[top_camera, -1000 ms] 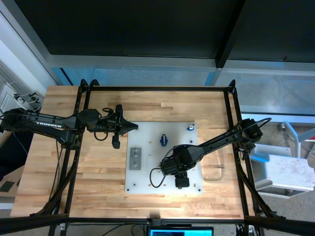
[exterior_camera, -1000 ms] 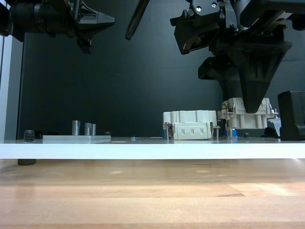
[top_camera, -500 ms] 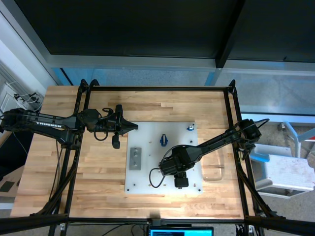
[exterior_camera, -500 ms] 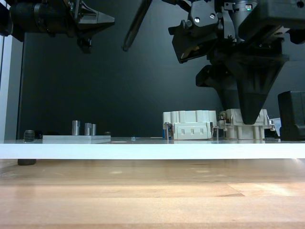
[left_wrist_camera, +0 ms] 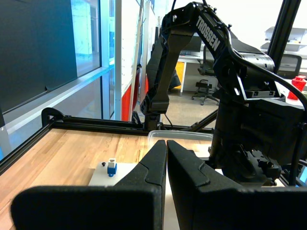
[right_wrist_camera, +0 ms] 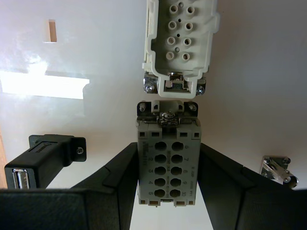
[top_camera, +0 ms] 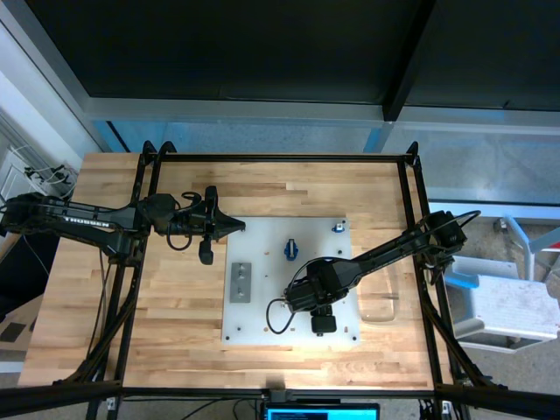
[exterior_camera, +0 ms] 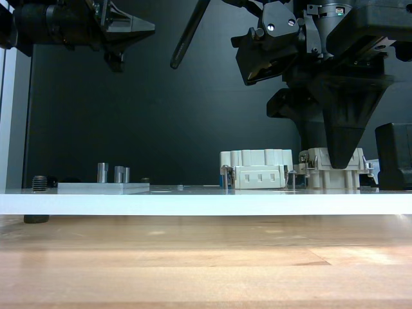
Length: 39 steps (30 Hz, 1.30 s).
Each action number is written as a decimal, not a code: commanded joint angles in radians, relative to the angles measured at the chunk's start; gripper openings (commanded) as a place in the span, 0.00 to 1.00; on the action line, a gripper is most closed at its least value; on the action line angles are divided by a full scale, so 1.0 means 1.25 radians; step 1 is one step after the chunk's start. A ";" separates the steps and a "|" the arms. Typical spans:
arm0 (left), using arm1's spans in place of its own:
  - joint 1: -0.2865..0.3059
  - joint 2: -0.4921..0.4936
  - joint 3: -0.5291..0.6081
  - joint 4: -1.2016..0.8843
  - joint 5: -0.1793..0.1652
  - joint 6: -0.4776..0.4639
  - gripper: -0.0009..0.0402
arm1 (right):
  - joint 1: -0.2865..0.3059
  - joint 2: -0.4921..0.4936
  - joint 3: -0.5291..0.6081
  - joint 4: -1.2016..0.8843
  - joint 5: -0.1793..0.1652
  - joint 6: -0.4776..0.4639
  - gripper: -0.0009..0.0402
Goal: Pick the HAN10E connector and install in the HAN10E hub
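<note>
High view shows the wooden table [top_camera: 87, 289] with the white board [top_camera: 262, 331] lying on it. The left arm [top_camera: 79, 220] is high up over the table's left side, away from the board's parts. The left gripper [left_wrist_camera: 166, 143] has its fingers very narrow, with just a thin slit between them, and holds nothing. The right arm [top_camera: 394, 249] reaches in over the board. The right gripper [exterior_camera: 339, 154] points straight down and squeezes the HAN10E connector [right_wrist_camera: 168, 163] by its two long sides. The HAN10E hub [right_wrist_camera: 180, 43] sits on the board with its open side facing up. The connector's face with the holes faces up too. Its long side lines up with the hub's long side, end to end, with a small gap between them. It is low, down at the board.
</note>
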 commanded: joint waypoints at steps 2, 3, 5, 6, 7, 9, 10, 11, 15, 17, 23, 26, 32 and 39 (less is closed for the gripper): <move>0.000 0.000 0.000 0.000 0.000 0.000 0.02 | 0.000 0.003 -0.001 0.004 0.000 -0.001 0.04; 0.000 0.000 0.000 0.000 0.000 0.000 0.02 | 0.000 0.003 -0.001 0.005 0.000 -0.001 0.04; 0.000 0.000 0.000 0.000 0.000 0.000 0.02 | 0.000 0.003 -0.001 0.005 0.000 -0.001 0.07; 0.000 0.000 0.000 0.000 0.000 0.000 0.02 | 0.000 0.002 -0.001 0.005 0.000 -0.001 0.09; 0.000 0.000 0.000 0.000 0.000 0.000 0.02 | 0.000 0.002 -0.001 0.005 0.000 -0.001 0.11; 0.000 0.000 0.000 0.000 0.000 0.000 0.02 | 0.000 0.002 -0.001 0.005 0.000 -0.001 0.15; 0.000 0.000 0.000 0.000 0.000 0.000 0.02 | 0.000 0.000 -0.001 0.005 -0.001 -0.001 0.18; 0.000 0.000 0.000 0.000 0.000 0.000 0.02 | 0.000 0.000 -0.001 0.004 0.000 -0.001 0.20; 0.000 0.000 0.000 0.000 0.000 0.000 0.02 | 0.000 -0.007 -0.001 0.004 0.001 0.000 0.32; 0.000 0.000 0.000 0.000 0.000 0.000 0.02 | 0.000 -0.010 -0.001 0.004 0.001 0.001 0.37; 0.000 0.000 0.000 0.000 0.000 0.000 0.02 | 0.002 -0.023 -0.001 0.001 -0.001 0.002 0.53; 0.000 0.000 0.000 0.000 0.000 0.000 0.02 | 0.003 -0.037 -0.001 -0.003 -0.001 0.008 0.61; 0.000 0.000 0.000 0.000 0.000 0.000 0.02 | 0.004 -0.078 -0.001 -0.023 0.002 0.020 0.74; 0.000 0.000 0.000 0.000 0.000 0.000 0.02 | 0.005 -0.138 -0.001 -0.058 0.002 0.020 0.81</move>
